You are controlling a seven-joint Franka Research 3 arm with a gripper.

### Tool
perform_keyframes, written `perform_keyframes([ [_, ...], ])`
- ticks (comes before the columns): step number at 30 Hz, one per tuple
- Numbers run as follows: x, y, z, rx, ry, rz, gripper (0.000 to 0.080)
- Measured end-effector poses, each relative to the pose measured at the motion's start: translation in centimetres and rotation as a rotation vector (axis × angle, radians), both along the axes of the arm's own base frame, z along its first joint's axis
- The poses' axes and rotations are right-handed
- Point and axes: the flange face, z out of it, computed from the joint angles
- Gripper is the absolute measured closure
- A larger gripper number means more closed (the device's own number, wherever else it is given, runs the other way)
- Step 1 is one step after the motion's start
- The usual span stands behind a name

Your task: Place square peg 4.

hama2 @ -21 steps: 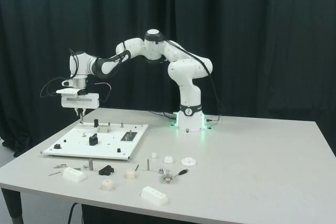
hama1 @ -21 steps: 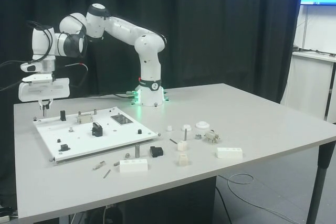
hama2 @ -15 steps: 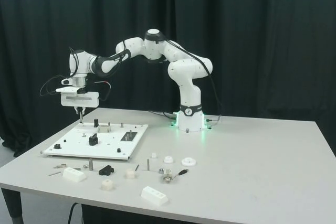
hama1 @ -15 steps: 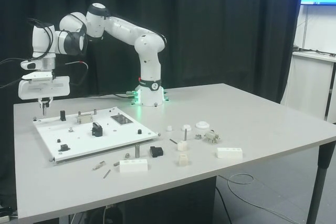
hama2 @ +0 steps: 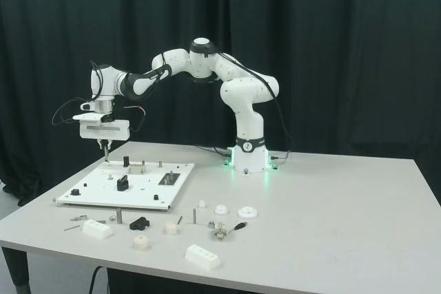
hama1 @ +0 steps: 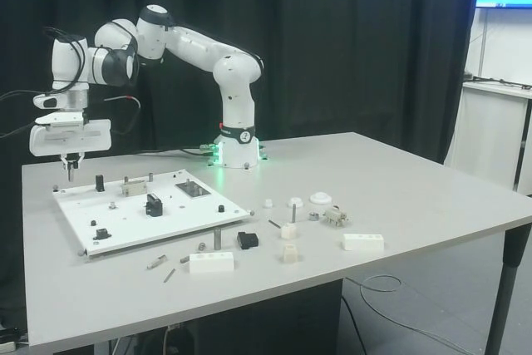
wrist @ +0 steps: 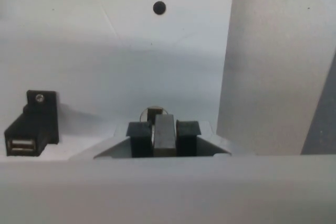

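**Peg held over the board's far corner**

The gripper (wrist: 163, 136) is clamped on the square peg (wrist: 163, 134), above a round hole near the white board (hama1: 179, 214) corner. The peg looks small, rigid, light and smooth; gripping its flat sides suits it. A black socket block (wrist: 32, 123) stands nearby, not obstructing.

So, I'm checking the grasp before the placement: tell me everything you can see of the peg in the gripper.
The square peg is a small grey bar with flat faces and square edges, metal by its look. It stands upright, clamped between the two black fingertip pads of the gripper, which touch it on opposite sides. It hangs above the far corner of the white board, apart from its surface. In the wrist view a round hole with a dark centre shows just past its tip. From the room cameras it is only a thin stub.
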Motion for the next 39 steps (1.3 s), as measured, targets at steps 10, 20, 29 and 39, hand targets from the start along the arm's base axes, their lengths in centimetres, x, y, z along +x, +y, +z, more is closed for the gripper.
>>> perform_keyframes([
  [10,0.1,0.0,0.0,0.000,0.000,0.000,0.0710],
  [20,0.6,0.2,0.1,0.005,-0.006,0.006,0.0710],
  [29,2.2,1.1,1.1,0.030,-0.047,0.023,0.0710],
  [39,6.0,4.9,2.5,0.113,-0.134,0.085,0.0710],
])
